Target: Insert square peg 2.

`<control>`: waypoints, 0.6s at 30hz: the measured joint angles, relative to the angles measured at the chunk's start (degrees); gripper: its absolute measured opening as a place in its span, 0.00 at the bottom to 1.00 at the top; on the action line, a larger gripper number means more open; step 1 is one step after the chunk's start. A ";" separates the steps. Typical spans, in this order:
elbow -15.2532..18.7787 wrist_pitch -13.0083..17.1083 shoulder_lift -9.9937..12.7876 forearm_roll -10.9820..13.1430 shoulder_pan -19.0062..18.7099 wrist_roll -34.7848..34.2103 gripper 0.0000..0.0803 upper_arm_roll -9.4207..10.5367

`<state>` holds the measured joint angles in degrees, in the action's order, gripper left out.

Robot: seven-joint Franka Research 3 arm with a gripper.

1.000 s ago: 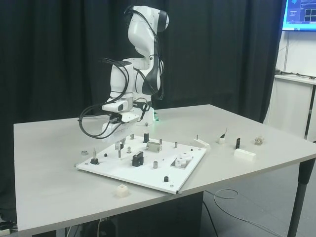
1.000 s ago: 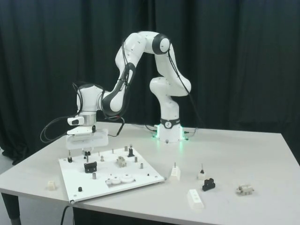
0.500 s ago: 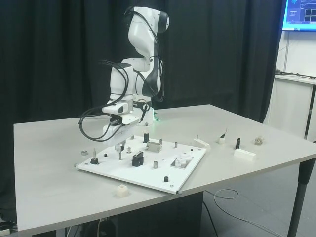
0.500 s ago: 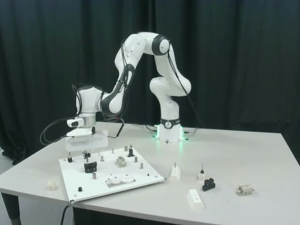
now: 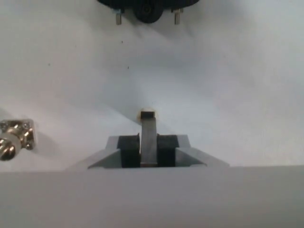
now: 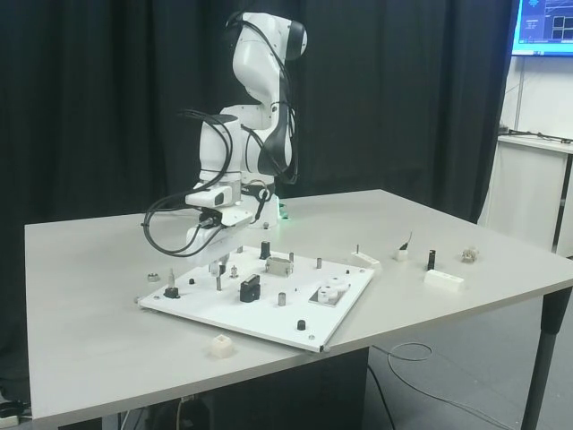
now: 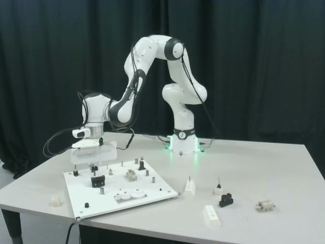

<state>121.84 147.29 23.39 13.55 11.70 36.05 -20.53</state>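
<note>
You have the square peg [image 5: 147, 137] clamped upright between the gripper [image 5: 147, 151] fingers, poised just above the far-left part of the white board [image 6: 349, 291], so I judge insertion is underway; next, lower it straight into its hole.

A white arm [image 7: 152, 56] of rounded, glossy segments with black bands at the joints fills the frame's centre. Black cables [image 6: 170, 224] loop from its wrist. A green light glows at its base [image 7: 183, 145]. Grey finger bodies carry black pads [image 5: 129, 151].
</note>
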 joint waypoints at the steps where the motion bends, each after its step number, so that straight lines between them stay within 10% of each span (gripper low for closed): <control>1: -0.02 0.00 0.01 0.07 0.00 0.00 0.09 0.00; 18: -0.50 -0.01 0.37 2.14 0.00 0.24 0.09 0.02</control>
<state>121.34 147.27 23.76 15.69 11.70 36.30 -20.51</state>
